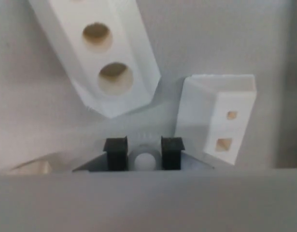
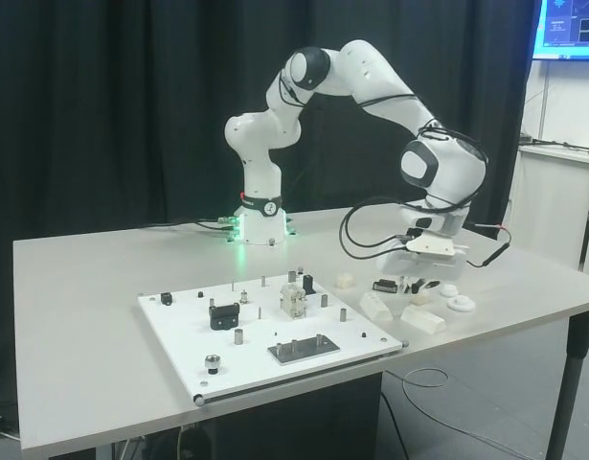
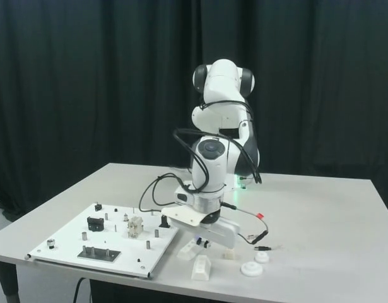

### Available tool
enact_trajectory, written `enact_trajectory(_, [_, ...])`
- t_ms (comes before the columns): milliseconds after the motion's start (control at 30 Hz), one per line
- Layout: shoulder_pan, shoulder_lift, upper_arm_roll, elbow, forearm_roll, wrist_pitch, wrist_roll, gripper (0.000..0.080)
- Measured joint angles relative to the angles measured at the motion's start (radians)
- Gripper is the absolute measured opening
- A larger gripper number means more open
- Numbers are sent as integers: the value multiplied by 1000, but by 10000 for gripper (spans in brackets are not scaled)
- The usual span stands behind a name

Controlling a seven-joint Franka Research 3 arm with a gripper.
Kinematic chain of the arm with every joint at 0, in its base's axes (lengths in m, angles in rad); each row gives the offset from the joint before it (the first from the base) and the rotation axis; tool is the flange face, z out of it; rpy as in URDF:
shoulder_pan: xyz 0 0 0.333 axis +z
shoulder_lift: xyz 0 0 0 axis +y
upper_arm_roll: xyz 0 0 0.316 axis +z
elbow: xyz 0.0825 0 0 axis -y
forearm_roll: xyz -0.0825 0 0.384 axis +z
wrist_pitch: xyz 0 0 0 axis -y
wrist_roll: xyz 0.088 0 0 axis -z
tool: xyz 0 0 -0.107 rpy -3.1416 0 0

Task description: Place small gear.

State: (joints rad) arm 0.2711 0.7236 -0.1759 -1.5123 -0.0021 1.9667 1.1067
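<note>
arm (image 2: pixel 371 81): white, arched up from its base then bent forward and down | wrist (image 2: pixel 438 168): turned downward, low | gripper (image 1: pixel 144 153): black fingertips (image 1: pixel 115 153) pointing down, closed on a small white round piece

no words, labels, brands, numbers or signs can be read in any view.

The grey table (image 2: pixel 74 316) carries a white board (image 2: pixel 265 340) — beside that board lie white blocks (image 2: pixel 409 311) and two white gears (image 3: pixel 257 264).
</note>
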Motion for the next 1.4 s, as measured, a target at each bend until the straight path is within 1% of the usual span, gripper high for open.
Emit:
enact_trajectory(200, [0, -27, 13, -55, -10, 32, 19, 143])
enact_trajectory(500, [0, -67, 24, -113, -11, 66, 26, 143])
enact_trajectory(700, [0, -89, 26, -144, -11, 88, 36, 143])
enact_trajectory(1000, [0, -109, 26, -169, -11, 101, 35, 143])
enact_trajectory(1033, [0, -110, 26, -170, -11, 101, 34, 653])
enact_trajectory(1167, [0, -115, 27, -176, -11, 107, 33, 653])
enact_trajectory(1200, [0, -116, 27, -177, -11, 109, 33, 771])
enact_trajectory(1367, [0, -119, 31, -184, -11, 122, 33, 771])
enact_trajectory(1400, [0, -119, 32, -186, -11, 124, 33, 794])
